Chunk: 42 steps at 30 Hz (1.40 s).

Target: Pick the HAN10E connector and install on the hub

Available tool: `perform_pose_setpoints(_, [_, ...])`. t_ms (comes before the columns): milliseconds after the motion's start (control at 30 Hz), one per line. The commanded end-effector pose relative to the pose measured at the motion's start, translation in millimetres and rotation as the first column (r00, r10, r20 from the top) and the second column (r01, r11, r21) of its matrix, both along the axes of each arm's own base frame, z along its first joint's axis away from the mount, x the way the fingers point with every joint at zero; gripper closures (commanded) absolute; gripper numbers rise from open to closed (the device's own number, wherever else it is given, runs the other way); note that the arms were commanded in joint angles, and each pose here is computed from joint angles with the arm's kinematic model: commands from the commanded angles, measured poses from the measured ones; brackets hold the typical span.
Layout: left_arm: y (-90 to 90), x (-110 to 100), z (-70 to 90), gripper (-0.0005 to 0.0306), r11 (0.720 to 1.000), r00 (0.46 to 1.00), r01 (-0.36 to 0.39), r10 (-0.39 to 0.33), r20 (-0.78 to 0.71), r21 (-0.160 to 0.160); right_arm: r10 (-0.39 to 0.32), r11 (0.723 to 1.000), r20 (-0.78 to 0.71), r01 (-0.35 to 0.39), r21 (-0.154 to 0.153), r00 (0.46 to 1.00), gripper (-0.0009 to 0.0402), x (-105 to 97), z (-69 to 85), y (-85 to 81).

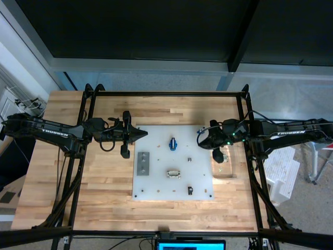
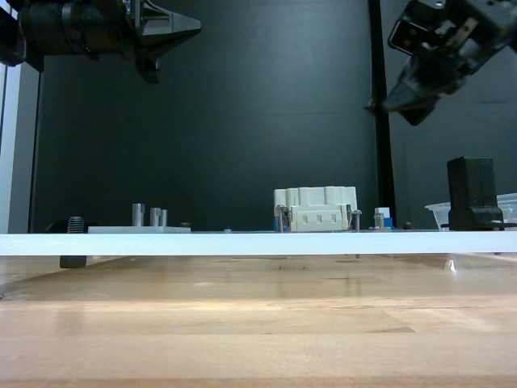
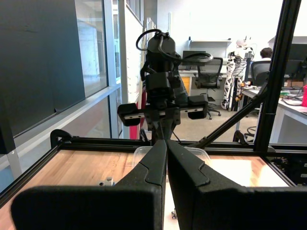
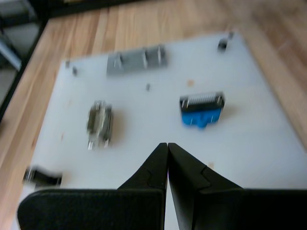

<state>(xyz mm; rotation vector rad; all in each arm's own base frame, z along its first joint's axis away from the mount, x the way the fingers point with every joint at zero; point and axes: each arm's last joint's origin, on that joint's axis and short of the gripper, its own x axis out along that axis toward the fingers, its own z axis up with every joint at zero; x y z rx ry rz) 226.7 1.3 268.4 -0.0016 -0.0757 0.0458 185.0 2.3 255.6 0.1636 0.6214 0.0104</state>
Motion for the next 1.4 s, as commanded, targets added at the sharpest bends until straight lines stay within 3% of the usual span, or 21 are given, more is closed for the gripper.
perform_pose_setpoints(33, [0.1,0.0,0.2,0.03,1.0,1.0,0.0,0.0,0.001,0.0,0.003,1.0,-0.087,-0.002,0.013,0.996,0.0393,-5.5,8.1,3.1])
perform_pose_setpoints(333, [0.0,0.0,0.2,0.03,1.0,1.0,0.0,0.0,0.001,0.0,0.01,1.0,-0.339,-0.006,0.012,0.941,0.0393,-28.8,26.9,4.5])
perform_pose_setpoints(600, [0.1,0.0,0.2,0.03,1.0,1.0,0.0,0.0,0.001,0.0,0.001,1.0,-0.458,-0.001,0.001,0.889,0.0393,-44.7,40.2,4.1])
perform_pose_setpoints(833, [0.1,0.0,0.2,0.03,1.0,1.0,0.0,0.0,0.001,0.0,-0.041,0.999,-0.532,0.017,-0.049,0.846,0.0393,-57.8,53.1,2.3])
perform_pose_setpoints(967, [0.1,0.0,0.2,0.03,1.0,1.0,0.0,0.0,0.001,0.0,-0.041,0.999,-0.57,0.014,-0.052,0.821,0.0392,-64.1,57.0,2.3])
perform_pose_setpoints(1300, [0.0,0.0,0.2,0.03,1.0,1.0,0.0,0.0,0.001,0.0,-0.05,0.998,-0.639,0.021,-0.052,0.767,0.0313,-62.9,52.5,2.9])
perform_pose_setpoints(1400, [0.0,0.0,0.2,0.03,1.0,1.0,0.0,0.0,0.001,0.0,-0.076,0.996,-0.643,0.027,-0.085,0.762,0.0282,-61.2,51.6,2.2])
